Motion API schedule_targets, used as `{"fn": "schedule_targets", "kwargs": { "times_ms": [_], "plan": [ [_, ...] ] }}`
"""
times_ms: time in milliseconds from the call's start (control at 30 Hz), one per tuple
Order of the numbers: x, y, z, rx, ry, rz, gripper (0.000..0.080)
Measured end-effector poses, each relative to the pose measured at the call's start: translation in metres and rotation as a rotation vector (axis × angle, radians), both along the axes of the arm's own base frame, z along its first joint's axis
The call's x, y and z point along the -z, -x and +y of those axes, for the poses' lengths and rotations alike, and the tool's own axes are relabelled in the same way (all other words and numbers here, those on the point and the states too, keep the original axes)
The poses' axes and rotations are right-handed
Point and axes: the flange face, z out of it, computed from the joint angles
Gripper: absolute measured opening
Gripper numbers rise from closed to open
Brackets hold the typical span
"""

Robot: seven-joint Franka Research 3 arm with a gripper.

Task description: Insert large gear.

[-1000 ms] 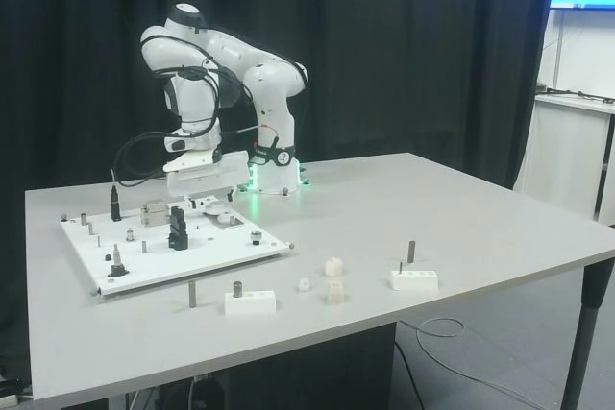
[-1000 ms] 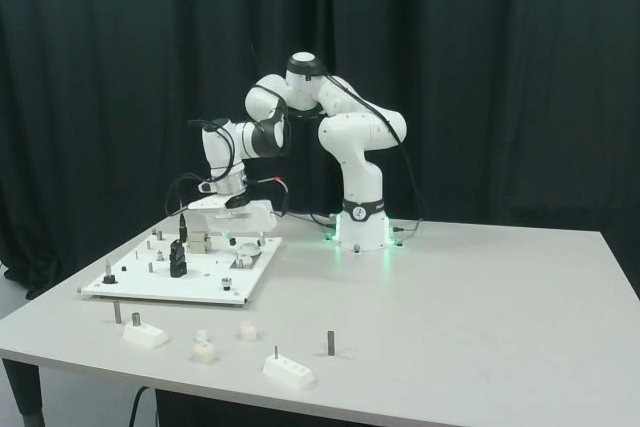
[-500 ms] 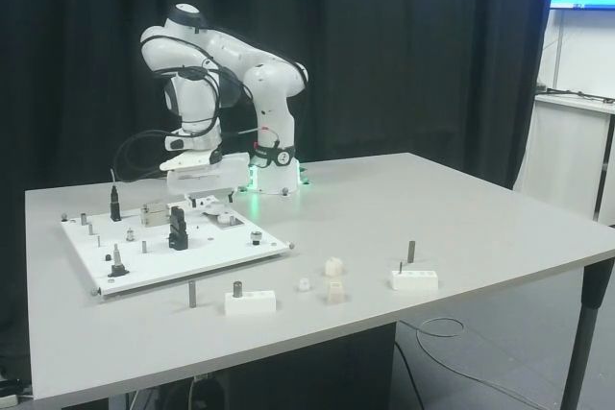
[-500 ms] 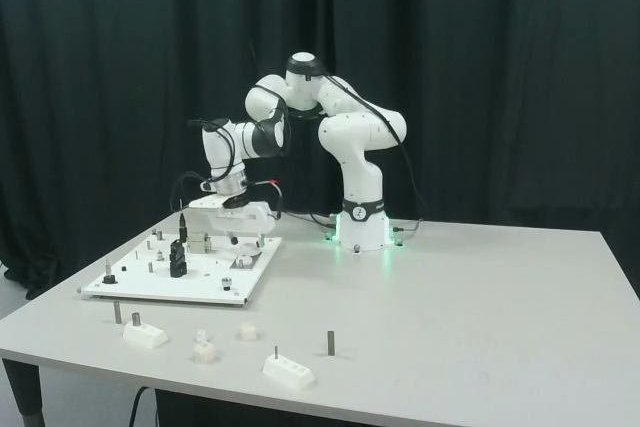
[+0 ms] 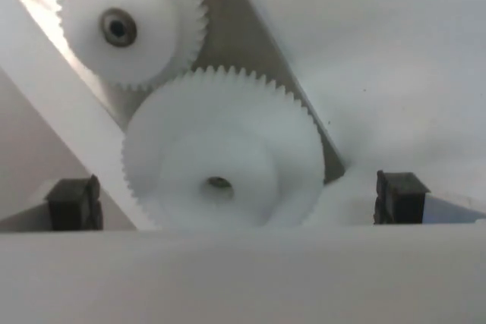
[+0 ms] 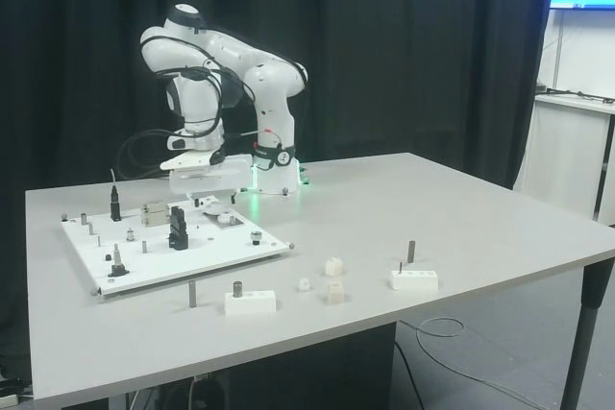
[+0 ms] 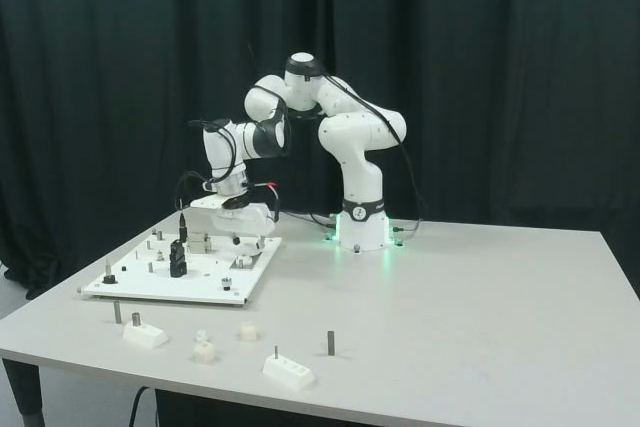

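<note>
Wrist view shows the large gear (image 5: 221, 158) seated on its peg, teeth meshing with the small gear (image 5: 129, 20) beside it. My claw (image 5: 235, 199) is open and holds nothing, its black fingertips (image 5: 399, 196) apart on either side of the gear. I hang over the white board (image 6: 192, 242) near the tabletop's (image 6: 461, 208) far edge.

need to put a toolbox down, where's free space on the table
The grey table is bare from the arm's base across to its far edge, beyond the small white blocks. Crowded: the white board under the gripper, and the front strip of loose parts.
</note>
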Motion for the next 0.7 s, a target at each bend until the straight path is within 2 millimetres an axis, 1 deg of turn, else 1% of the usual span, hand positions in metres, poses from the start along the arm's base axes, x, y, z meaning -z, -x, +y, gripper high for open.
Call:
{"fn": "schedule_targets", "kwargs": {
  "times_ms": [367, 700],
  "plan": [
    [0.0013, -0.0046, 0.0036, 0.053, 0.003, 0.006, 0.0800],
    [0.0073, -0.0061, 0.0036, 0.061, 0.009, 0.009, 0.0800]
  ]
}}
